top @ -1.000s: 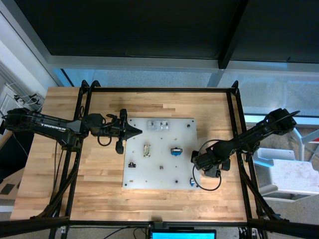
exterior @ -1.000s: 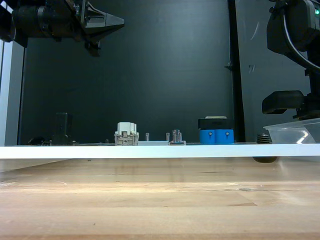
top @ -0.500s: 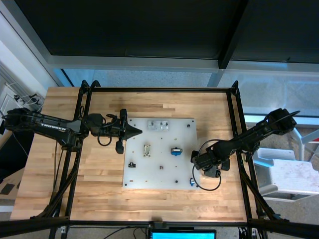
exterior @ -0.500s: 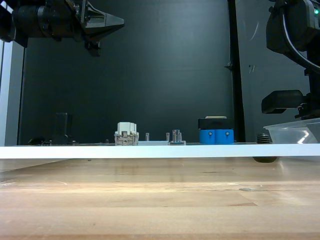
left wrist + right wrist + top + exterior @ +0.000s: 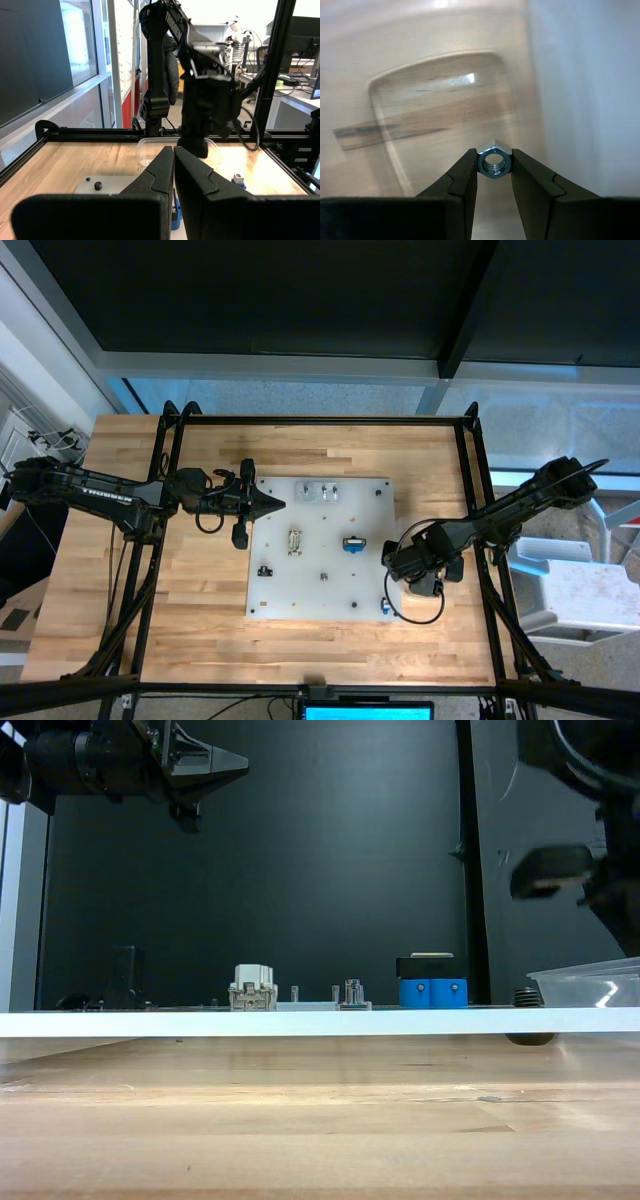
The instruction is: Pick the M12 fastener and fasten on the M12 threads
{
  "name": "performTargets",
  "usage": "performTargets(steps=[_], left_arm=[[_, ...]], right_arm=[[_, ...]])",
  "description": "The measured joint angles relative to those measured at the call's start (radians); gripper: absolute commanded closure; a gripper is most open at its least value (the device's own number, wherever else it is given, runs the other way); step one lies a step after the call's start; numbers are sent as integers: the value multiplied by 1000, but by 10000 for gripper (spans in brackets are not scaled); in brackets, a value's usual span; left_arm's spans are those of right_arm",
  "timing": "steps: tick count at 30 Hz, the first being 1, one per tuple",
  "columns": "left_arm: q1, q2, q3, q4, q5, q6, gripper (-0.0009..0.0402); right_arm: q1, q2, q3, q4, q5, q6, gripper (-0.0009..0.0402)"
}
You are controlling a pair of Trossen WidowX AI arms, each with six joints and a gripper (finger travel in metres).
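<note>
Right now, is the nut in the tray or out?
Out, it seems: the right gripper pinches the nut above the clear tray. The left gripper hangs shut at the board's left edge.

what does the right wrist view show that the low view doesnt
Only the right wrist view: the M12 nut clamped between the tips of the right gripper.
Only the low view: the bare ribbed stud on the white board, the blue block, and the left gripper parked high at the left.
Both: the clear tray, under the nut in one, behind the stud in the other.
</note>
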Motion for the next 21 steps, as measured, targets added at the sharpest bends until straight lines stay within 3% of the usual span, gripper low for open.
performTargets(steps=[7, 11, 16, 21], left_arm=[[0, 0, 0, 0, 0, 0, 393], [0, 0, 0, 0, 0, 0, 393], [0, 0, 0, 0, 0, 0, 393], [0, 0, 0, 0, 0, 0, 393]], right_arm=[[0, 28, 169, -113, 1, -35, 366], [0, 88, 271, -151, 1, -103, 365], [1, 189, 407, -196, 1, -273, 365], [2, 303, 541, -227, 2, -296, 365]])
